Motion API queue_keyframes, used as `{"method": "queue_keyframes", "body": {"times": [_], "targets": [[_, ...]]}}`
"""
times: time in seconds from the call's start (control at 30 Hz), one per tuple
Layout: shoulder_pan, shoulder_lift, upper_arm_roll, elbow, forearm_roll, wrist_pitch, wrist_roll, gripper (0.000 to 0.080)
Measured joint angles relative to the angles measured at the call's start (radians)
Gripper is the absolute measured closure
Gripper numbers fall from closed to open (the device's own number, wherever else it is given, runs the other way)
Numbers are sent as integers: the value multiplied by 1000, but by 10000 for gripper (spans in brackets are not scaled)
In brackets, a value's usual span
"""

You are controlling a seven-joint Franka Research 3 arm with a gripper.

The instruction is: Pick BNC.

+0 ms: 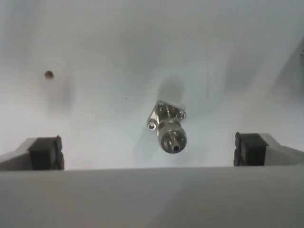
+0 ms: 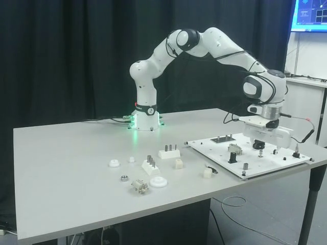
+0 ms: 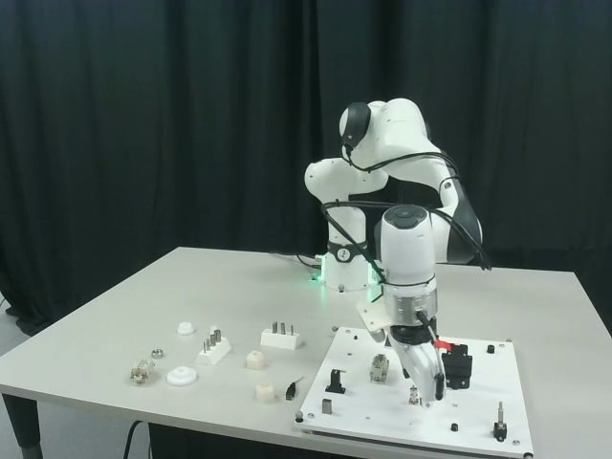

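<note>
The BNC connector (image 1: 167, 126) is a small shiny metal socket with a square flange, standing on the white board (image 1: 95, 104). In the wrist view it lies between my two black finger pads (image 1: 45, 152), nearer the one at the opposite side, touching neither. My gripper (image 1: 147, 150) is open and holds nothing. From the room cameras the gripper (image 2: 260, 145) (image 3: 426, 381) hangs low over the board (image 2: 265, 164) (image 3: 382, 421), pointing down at the BNC connector (image 3: 414, 394).
The board also carries a black block (image 3: 457, 364), a metal part (image 3: 380, 368), a black bracket (image 3: 335, 381) and an upright pin (image 3: 499, 427). A small hole (image 1: 49, 74) marks the board. Several loose white and metal parts (image 2: 153, 176) lie on the grey table (image 2: 66, 153).
</note>
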Motion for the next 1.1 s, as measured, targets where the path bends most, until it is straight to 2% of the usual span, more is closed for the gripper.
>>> {"method": "queue_keyframes", "body": {"times": [0.87,1.1], "targets": [[10,0,-1,-42,-3,70,-11,3],[16,0,-2,-56,-25,100,-11,3]]}}
